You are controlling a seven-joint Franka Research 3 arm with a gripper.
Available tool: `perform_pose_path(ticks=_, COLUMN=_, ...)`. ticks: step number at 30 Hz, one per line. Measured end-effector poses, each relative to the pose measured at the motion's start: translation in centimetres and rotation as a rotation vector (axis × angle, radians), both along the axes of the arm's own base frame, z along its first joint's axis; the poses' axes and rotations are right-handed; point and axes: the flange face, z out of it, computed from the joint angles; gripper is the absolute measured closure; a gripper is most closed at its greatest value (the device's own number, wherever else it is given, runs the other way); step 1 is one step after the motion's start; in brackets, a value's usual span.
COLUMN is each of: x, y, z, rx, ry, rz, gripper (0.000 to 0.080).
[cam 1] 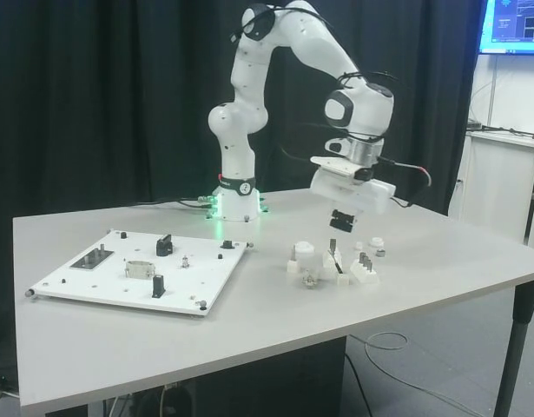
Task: Insert D-SUB.
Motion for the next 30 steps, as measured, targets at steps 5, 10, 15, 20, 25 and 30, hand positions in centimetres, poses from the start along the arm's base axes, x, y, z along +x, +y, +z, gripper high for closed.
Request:
perform_pose_path(ticks=5, x=-0.9, y=-1.6, z=0.6, rx=-0.013, ry=0.012, rz=0.027, gripper=0.0421)
perform_pose_path(ticks=10, x=-1.9, y=-3.0, z=0.9, rx=-0.031, ry=0.024, rz=0.057, gripper=0.0421)
perform_pose_path(ticks=15, x=-3.0, y=-4.3, z=1.0, rx=-0.044, ry=0.040, rz=0.085, gripper=0.0421)
perform_pose_path(ticks=20, x=-4.2, y=-5.5, z=1.0, rx=-0.056, ry=0.058, rz=0.109, gripper=0.0421)
perform_pose_path(ticks=25, x=-5.4, y=-6.9, z=1.0, rx=-0.076, ry=0.075, rz=0.142, gripper=0.0421)
perform_pose_path(ticks=30, x=-6.6, y=-8.6, z=1.3, rx=-0.107, ry=0.097, rz=0.168, gripper=0.0421)
